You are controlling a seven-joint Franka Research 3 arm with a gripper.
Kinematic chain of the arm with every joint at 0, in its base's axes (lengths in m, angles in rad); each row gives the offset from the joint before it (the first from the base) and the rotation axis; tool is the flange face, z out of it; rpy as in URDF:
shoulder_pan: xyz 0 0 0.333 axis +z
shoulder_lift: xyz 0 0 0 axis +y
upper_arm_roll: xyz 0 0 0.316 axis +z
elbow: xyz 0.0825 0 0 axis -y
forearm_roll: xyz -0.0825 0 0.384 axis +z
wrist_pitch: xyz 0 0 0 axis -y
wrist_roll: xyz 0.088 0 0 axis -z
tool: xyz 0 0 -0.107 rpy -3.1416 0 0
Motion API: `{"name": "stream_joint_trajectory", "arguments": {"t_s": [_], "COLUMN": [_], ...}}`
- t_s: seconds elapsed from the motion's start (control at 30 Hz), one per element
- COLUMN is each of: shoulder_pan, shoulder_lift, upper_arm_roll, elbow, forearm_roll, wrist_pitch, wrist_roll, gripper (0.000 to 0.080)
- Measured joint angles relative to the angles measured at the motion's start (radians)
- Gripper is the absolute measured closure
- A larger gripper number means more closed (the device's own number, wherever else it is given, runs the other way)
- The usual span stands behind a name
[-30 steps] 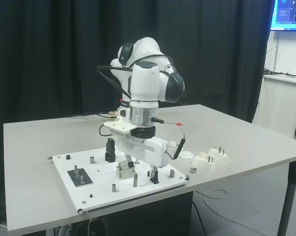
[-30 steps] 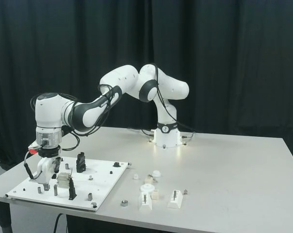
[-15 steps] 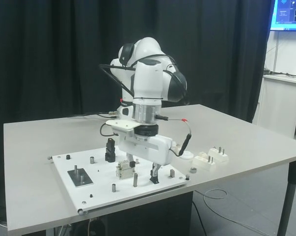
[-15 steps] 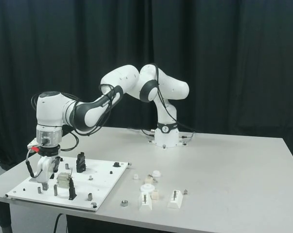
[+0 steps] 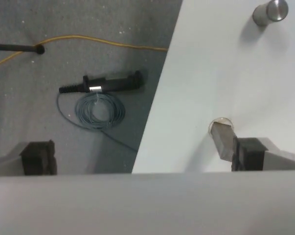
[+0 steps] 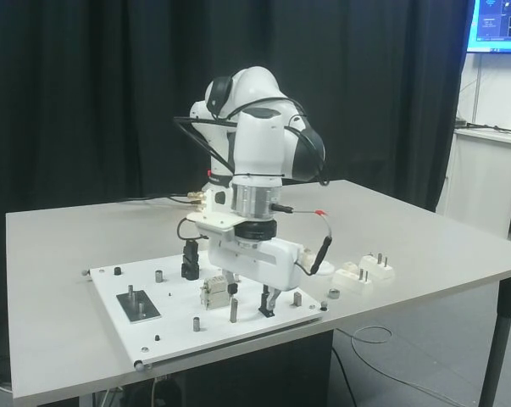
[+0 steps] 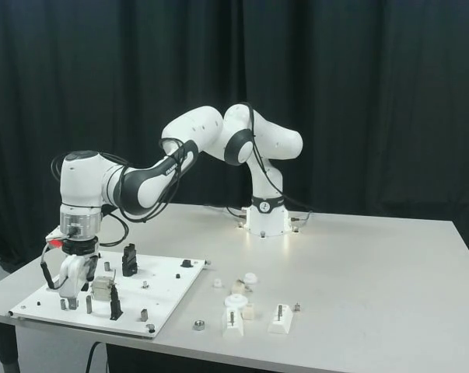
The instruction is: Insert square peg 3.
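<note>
Floor below bench point(image 6: 60, 246): coiled grey cable point(image 5: 99, 110), black handle-like tool point(image 5: 105, 82) beside it. White holder blocks point(image 7: 253, 318) on bench.

Far edge of the white board point(image 5: 225, 88) and most of the end effector point(image 5: 137, 156), cut off in the wrist view.

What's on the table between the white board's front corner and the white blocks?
A small grey nut lies on the table between the board and the white blocks. The first room view shows it best.
</note>
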Motion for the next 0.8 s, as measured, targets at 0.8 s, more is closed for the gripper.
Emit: {"name": "stream_joint_trajectory", "arguments": {"t_s": [0.8], "shoulder_pan": [0.000], "shoulder_lift": [0.007], "upper_arm_roll": [0.001], "elbow": [0.000], "forearm_roll": [0.000], "wrist_pitch": [0.017], "wrist_roll": [0.034], "gripper": [0.0003]}}
